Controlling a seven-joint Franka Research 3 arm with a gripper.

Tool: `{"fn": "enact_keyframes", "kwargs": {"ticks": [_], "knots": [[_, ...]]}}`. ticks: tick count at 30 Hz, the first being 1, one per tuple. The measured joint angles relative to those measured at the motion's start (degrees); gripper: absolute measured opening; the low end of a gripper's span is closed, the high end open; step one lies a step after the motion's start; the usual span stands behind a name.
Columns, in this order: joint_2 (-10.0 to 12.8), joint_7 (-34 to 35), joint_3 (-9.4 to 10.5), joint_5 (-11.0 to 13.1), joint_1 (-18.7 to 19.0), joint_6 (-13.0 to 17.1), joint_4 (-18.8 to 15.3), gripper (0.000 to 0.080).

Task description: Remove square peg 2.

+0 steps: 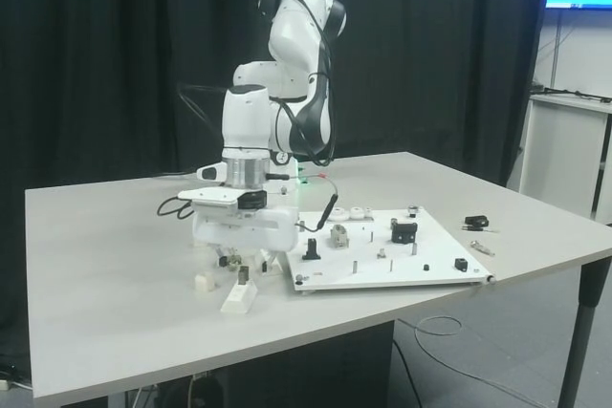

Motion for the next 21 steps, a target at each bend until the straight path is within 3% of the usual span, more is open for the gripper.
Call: {"fn": "enact_keyframes", "kwargs": {"ticks": [3,4,21], "knots": [[0.0,0.2,-0.07,0.0,0.0,-0.1,0.4,0.0704],[0.0,0.2,-0.1,0.0,0.0,-0.3,0.6,0.078],[-0.2,0.3,-1.52,-0.5,0.0,-7.0,5.0,0.08]]}}
